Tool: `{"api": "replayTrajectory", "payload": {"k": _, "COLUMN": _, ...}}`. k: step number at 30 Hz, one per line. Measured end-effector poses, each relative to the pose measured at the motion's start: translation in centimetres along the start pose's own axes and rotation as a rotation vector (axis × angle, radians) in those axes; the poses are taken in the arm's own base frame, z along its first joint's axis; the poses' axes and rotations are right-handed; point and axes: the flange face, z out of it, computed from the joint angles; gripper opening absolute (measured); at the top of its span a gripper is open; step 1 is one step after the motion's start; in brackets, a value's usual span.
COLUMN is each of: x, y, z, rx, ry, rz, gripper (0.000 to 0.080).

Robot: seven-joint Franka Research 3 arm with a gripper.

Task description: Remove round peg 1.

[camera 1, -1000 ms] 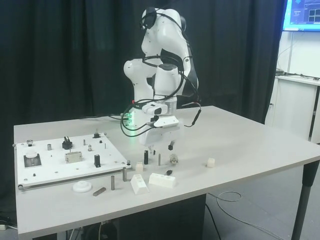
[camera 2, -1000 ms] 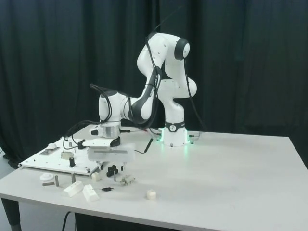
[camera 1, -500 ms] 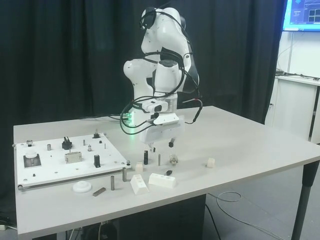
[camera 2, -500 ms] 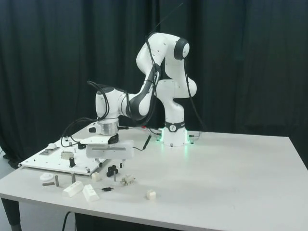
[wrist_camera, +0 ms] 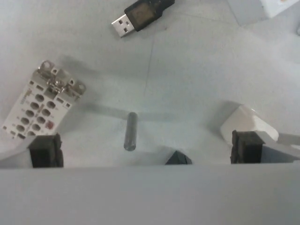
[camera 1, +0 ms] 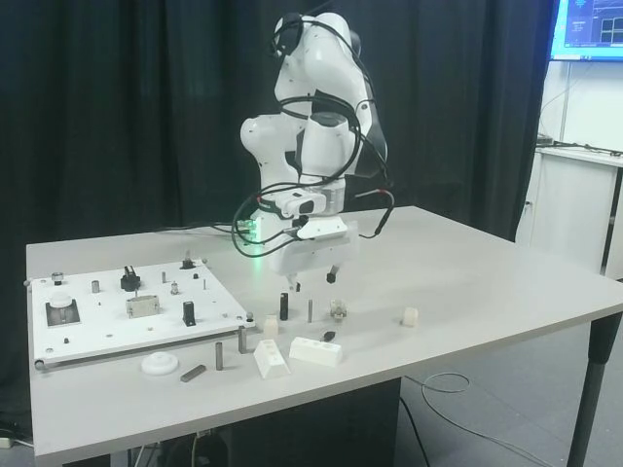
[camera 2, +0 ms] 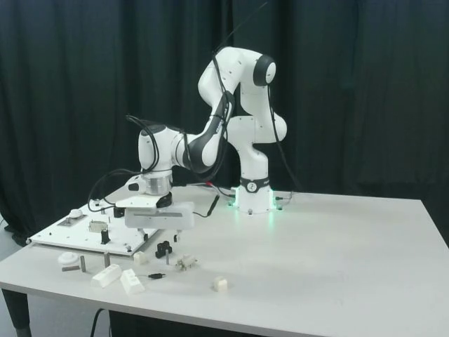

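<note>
The gripper (wrist_camera: pixel 145 149) is held open and empty above the table (camera 1: pixel 467 263). A grey round peg (wrist_camera: pixel 131 131) (standing upright) is seen directly beneath, between the fingertips (wrist_camera: pixel 45 151).

- The claw (camera 1: pixel 312 280) hangs above the desk (camera 1: pixel 467 272), fingers spread wide, with open air beneath it.
- Directly under it a thin grey peg (wrist_camera: pixel 131 131) stands upright, free on all sides.
- Close around the peg sit a white connector block (wrist_camera: pixel 41 104), a black USB plug (wrist_camera: pixel 142 11) and a small white cube (wrist_camera: pixel 248 123), narrowing any low sideways pass.
- The white board (camera 1: pixel 127 306) with its upright parts blocks one side; the desk's other half lies bare.
</note>
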Motion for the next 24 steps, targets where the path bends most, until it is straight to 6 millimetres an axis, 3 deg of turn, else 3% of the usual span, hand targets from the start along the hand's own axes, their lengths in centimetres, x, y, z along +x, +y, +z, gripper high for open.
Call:
{"api": "replayTrajectory", "payload": {"k": 9, "x": 0.0, "y": 0.7, "z": -0.5, "rx": -0.019, "ry": -0.009, "rz": -0.009, "gripper": 0.08}}
{"api": "replayTrajectory", "payload": {"k": 24, "x": 0.2, "y": 5.1, "z": -0.3, "rx": -0.106, "ry": -0.047, "rz": -0.005, "gripper": 0.08}}
